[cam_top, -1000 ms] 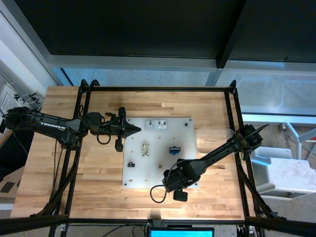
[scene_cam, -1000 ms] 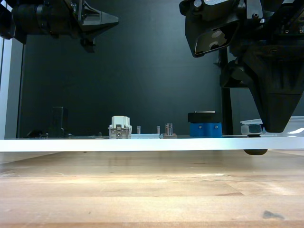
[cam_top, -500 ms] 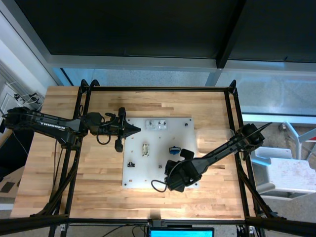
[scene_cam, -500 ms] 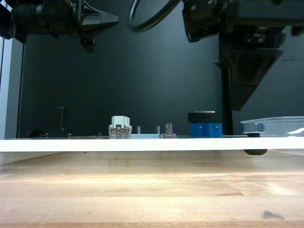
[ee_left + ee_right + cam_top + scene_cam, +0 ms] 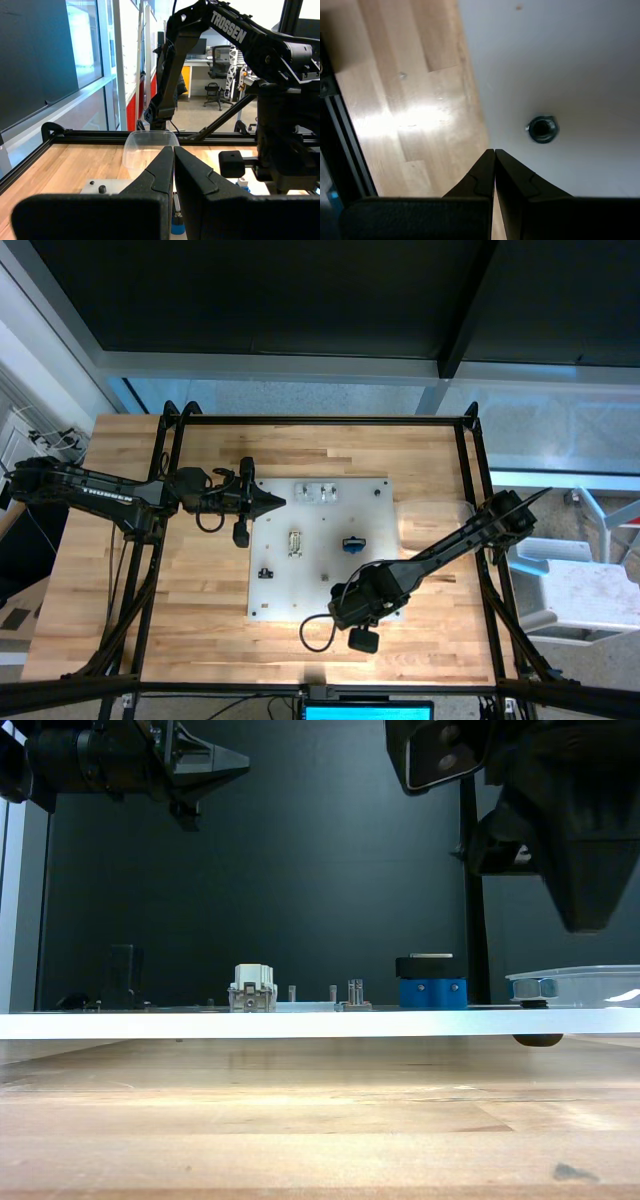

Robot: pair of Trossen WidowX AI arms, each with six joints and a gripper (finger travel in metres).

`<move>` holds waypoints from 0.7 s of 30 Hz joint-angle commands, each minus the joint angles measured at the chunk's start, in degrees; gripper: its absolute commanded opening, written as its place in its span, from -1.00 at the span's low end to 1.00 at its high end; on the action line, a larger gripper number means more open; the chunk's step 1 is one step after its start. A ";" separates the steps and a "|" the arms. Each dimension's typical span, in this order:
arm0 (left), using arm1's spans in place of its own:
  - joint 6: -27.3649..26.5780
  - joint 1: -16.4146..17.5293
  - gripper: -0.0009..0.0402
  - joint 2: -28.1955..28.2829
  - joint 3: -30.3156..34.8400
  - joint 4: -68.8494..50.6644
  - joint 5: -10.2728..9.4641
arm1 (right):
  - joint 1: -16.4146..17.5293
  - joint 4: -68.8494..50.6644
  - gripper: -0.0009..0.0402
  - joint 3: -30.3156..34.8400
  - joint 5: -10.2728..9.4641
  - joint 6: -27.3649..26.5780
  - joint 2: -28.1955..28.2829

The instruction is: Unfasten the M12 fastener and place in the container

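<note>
Nut (image 5: 543,129) on stud (image 5: 536,1004); R gripper (image 5: 590,925) near, L gripper (image 5: 280,503) at left.

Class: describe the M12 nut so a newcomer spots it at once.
On the white board, go to the near right edge, where the shut right gripper hovers; the left gripper hangs over the board's far left edge. The M12 nut sits on a black stud: small, silver, six-sided, unlike the blue knob nearby.

My left arm (image 5: 100,495): stretched level, held high, reaching inward.
My left tool (image 5: 268,502): fingers pressed together, pointing rightward.
My right arm (image 5: 450,545): reaching inward, wrist bent down.
My right tool (image 5: 494,152): fingers together, gripping nothing, raised, pointing straight down.
</note>
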 commanded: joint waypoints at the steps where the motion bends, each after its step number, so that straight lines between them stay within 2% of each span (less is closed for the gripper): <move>1: 0.02 0.00 -0.96 0.00 0.00 -0.02 0.00 | -0.04 0.55 -0.96 -0.59 -0.02 -0.46 0.87; 5: 0.02 0.02 -0.96 0.00 0.00 -0.02 0.00 | -0.13 1.92 -0.96 -1.20 0.31 -1.01 1.64; 8: 0.02 0.00 -0.96 0.00 0.00 -0.04 0.00 | -0.39 2.14 -0.96 -1.51 1.84 -1.46 1.81; 12: 0.02 0.00 -0.96 0.00 0.00 -0.02 0.00 | -0.68 2.08 -0.96 -1.81 1.88 -1.70 1.81; 16: 0.02 0.00 -0.96 0.00 0.00 -0.02 0.00 | -0.74 1.25 -0.96 -1.81 4.28 -1.84 1.81; 21: 0.02 0.00 -0.96 0.00 0.00 -0.02 0.00 | -0.92 0.96 -0.96 -1.81 4.52 -1.81 1.81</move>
